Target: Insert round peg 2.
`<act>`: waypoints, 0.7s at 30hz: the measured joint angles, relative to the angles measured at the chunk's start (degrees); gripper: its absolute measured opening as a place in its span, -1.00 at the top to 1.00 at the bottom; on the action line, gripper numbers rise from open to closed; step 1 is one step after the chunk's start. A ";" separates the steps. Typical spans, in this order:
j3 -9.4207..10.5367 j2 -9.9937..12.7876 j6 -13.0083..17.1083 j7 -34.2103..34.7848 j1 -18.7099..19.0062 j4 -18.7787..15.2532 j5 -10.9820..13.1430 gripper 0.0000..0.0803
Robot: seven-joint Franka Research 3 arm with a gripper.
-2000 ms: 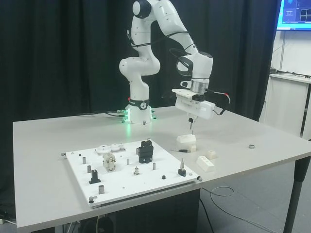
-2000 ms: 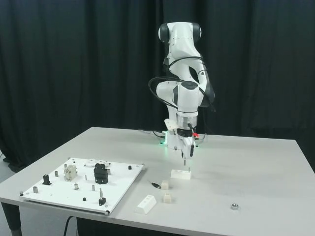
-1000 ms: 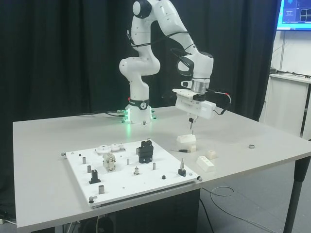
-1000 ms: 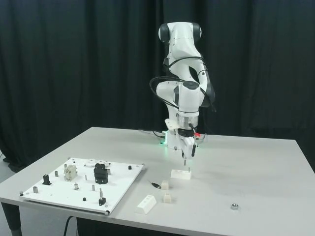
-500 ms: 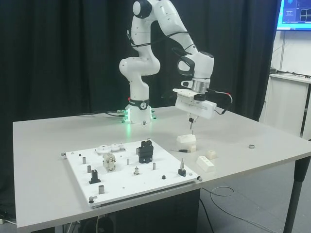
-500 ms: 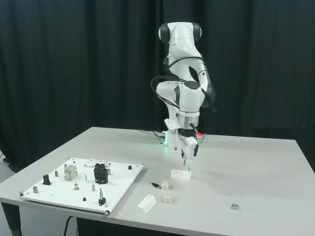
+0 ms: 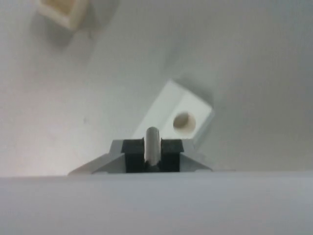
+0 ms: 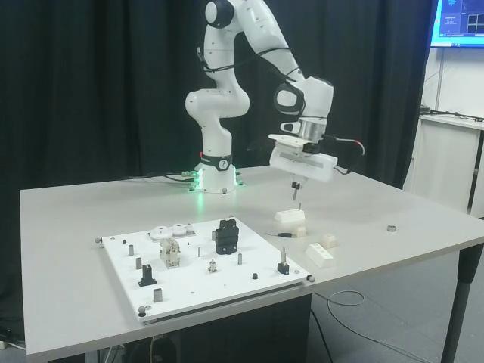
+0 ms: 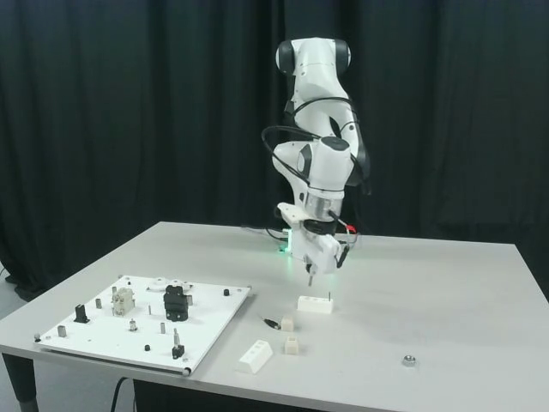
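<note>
While aloft, claw (image 7: 152,164) clamps round peg (image 7: 152,144) | white block (image 7: 177,116) below, apart

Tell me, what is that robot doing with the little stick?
The white arm has a thin round peg pinched in its gripper. It holds the peg in the air above a small white block on the grey table. That block has a round hole in it. The peg is not yet in the white board, which lies off to the side with other small parts on it.
</note>
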 joint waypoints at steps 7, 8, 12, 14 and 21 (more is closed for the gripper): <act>-0.04 -1.48 -0.02 -3.07 -2.52 0.68 -3.44 0.84; -0.04 -1.69 -0.02 -3.65 -2.90 0.81 -3.76 0.84; -0.06 -2.51 -0.02 -6.51 -4.54 1.33 -4.77 0.84; -0.10 -2.90 -0.02 -7.93 -5.37 1.59 -5.25 0.84; -0.40 -3.96 -0.02 -13.29 -8.13 2.59 -5.98 0.84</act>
